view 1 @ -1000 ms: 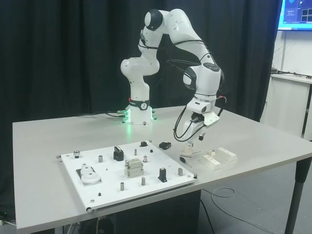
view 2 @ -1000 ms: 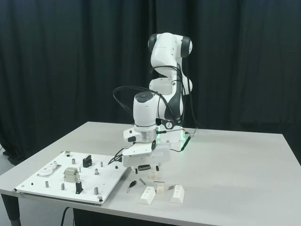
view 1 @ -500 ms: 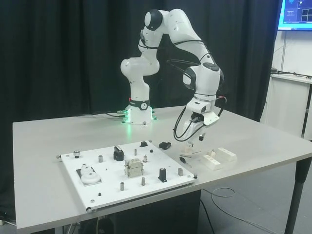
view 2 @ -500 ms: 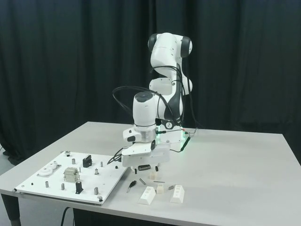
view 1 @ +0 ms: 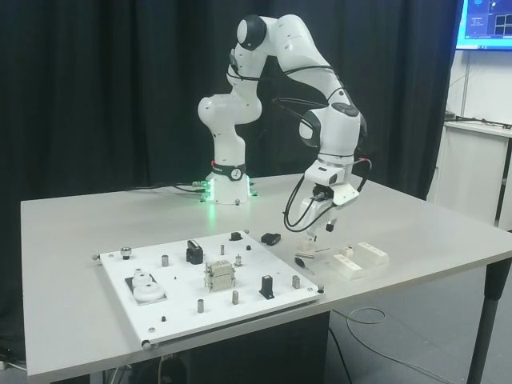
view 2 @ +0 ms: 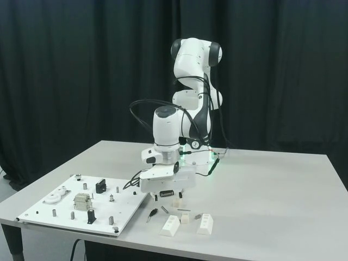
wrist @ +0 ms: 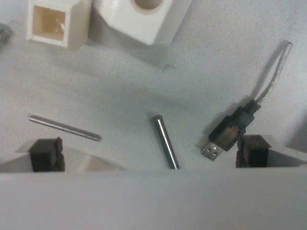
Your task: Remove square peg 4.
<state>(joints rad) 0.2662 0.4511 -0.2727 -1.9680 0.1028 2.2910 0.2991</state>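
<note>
- Grey table (view 1: 72, 232) under black curtains, carrying a white assembly board (view 1: 172, 308) and loose white blocks (view 1: 360, 258).
- Rising very slightly since a second ago, probably retreating after setting something down.
- Hovering with gripper (wrist: 146, 153) wide apart, holding nothing, above a metal pin (wrist: 165, 141), thin rod (wrist: 64, 128) and USB plug (wrist: 225, 136).
- Not managing to identify square peg 4; only a square-holed block (wrist: 53, 21) showing nearby.

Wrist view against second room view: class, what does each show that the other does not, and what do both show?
Only the wrist view shows that one white block has a square hole and the other a round one, and that the black plug is a USB plug.

Only the second room view shows the white arm, the white board with its parts, and a third block.

Both show the grey table, the plug, and loose metal pins.
</note>
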